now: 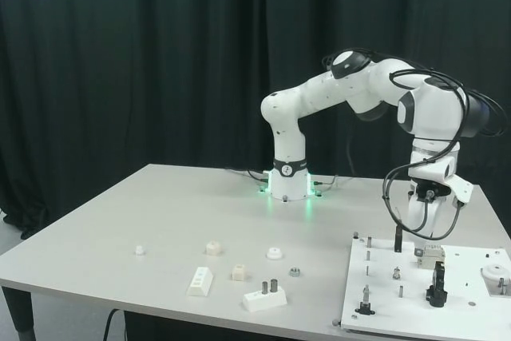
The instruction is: Pick round peg 4.
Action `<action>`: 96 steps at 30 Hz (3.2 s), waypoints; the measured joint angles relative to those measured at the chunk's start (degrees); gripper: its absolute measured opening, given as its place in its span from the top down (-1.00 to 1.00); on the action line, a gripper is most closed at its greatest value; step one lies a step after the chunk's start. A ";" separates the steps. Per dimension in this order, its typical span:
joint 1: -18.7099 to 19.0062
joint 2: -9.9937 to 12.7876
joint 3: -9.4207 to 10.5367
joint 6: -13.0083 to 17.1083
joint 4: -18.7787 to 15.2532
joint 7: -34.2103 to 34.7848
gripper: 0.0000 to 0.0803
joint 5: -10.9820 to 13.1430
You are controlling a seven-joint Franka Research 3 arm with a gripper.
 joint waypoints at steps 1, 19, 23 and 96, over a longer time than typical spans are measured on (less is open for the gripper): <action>-0.10 0.00 -0.09 -0.07 0.00 0.00 -0.99 0.00; -3.38 0.02 -1.58 -0.87 -2.97 10.44 -0.99 -1.04; -4.27 0.03 -1.80 -0.87 -4.32 10.52 -0.99 -1.36; -6.27 3.56 -5.12 7.73 -32.22 87.87 -0.99 17.13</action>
